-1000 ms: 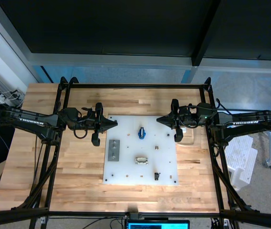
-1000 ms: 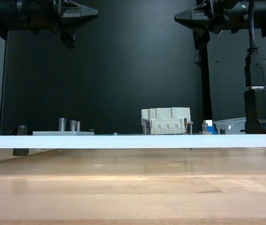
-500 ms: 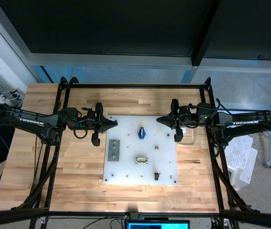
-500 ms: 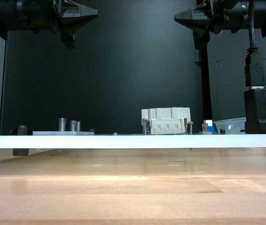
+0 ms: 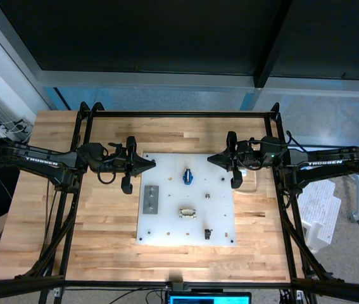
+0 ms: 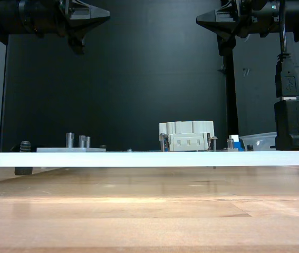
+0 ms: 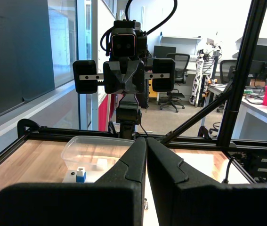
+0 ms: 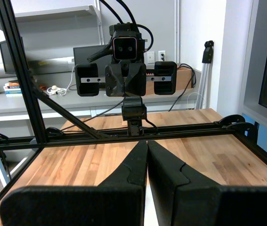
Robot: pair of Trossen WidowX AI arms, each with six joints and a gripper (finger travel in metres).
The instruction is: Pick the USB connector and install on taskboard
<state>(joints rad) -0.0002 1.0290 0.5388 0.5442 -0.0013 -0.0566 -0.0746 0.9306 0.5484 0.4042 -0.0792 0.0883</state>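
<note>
Wooden plank table [image 5: 103,240] carries flat white taskboard [image 5: 166,221]. Above its far corners hover the left gripper [image 5: 152,163] and right gripper [image 5: 209,159], fingers pressed together.

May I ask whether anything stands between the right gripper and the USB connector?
Nothing visible: the USB connector stands upright on the taskboard; the right gripper and left gripper hover shut above its edges.

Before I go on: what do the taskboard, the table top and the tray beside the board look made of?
Taskboard: smooth matte white panel, probably plastic or painted sheet. Table: wood, glued strips with visible grain and a light sheen. Tray: clear plastic, with see-through walls. Left tool and right tool, both shut, hover over the board's left and right edges.
</note>
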